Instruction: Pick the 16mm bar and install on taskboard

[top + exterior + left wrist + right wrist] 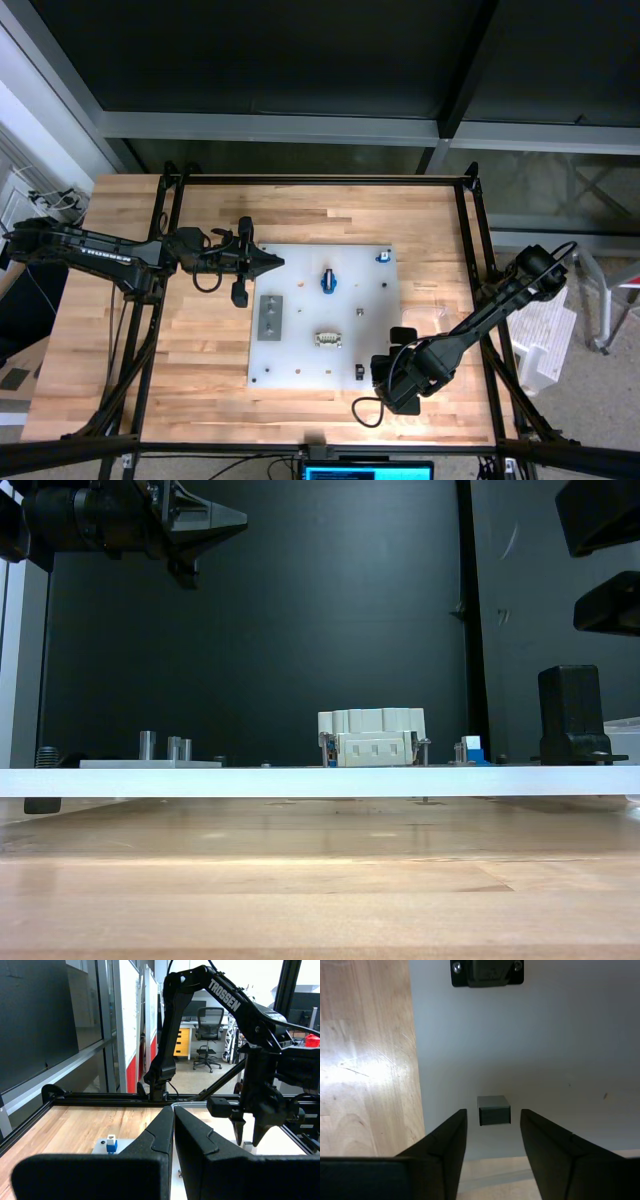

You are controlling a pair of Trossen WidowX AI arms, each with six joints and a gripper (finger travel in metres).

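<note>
Table [200, 400]: pale wooden top, carrying the plate and both arms.
Frame [320, 180]: black rails running round the table's far and side edges.
Taskboard [300, 290]: white square plate lying flat at the middle of the table.
Left arm [90, 250]: reaches in from the left edge, stretched level towards the plate's far-left corner.
Right arm [490, 305]: slants in from the right edge down to the plate's near-right corner.
Left gripper [173, 1110]: held high over the far-left corner of the plate, pointing across it; jaws pressed together with nothing between them.
Right gripper [492, 1110]: pointing straight down over the near-right corner of the plate; jaws spread apart, one on each side of the small stub and touching neither it nor the plate.
Grey block [271, 317]: on the left part of the plate, with two short pegs standing up from it.
Beige connector [328, 342]: on the plate near its middle, towards the near edge.
Blue fitting [329, 282]: on the plate, beyond the connector.
Black socket [360, 372]: screwed to the plate near the near edge, just beside the right gripper.
16mm bar [494, 1110]: small dark-grey stub resting on the white plate close to its corner, directly between the open jaws, free of both.
</note>
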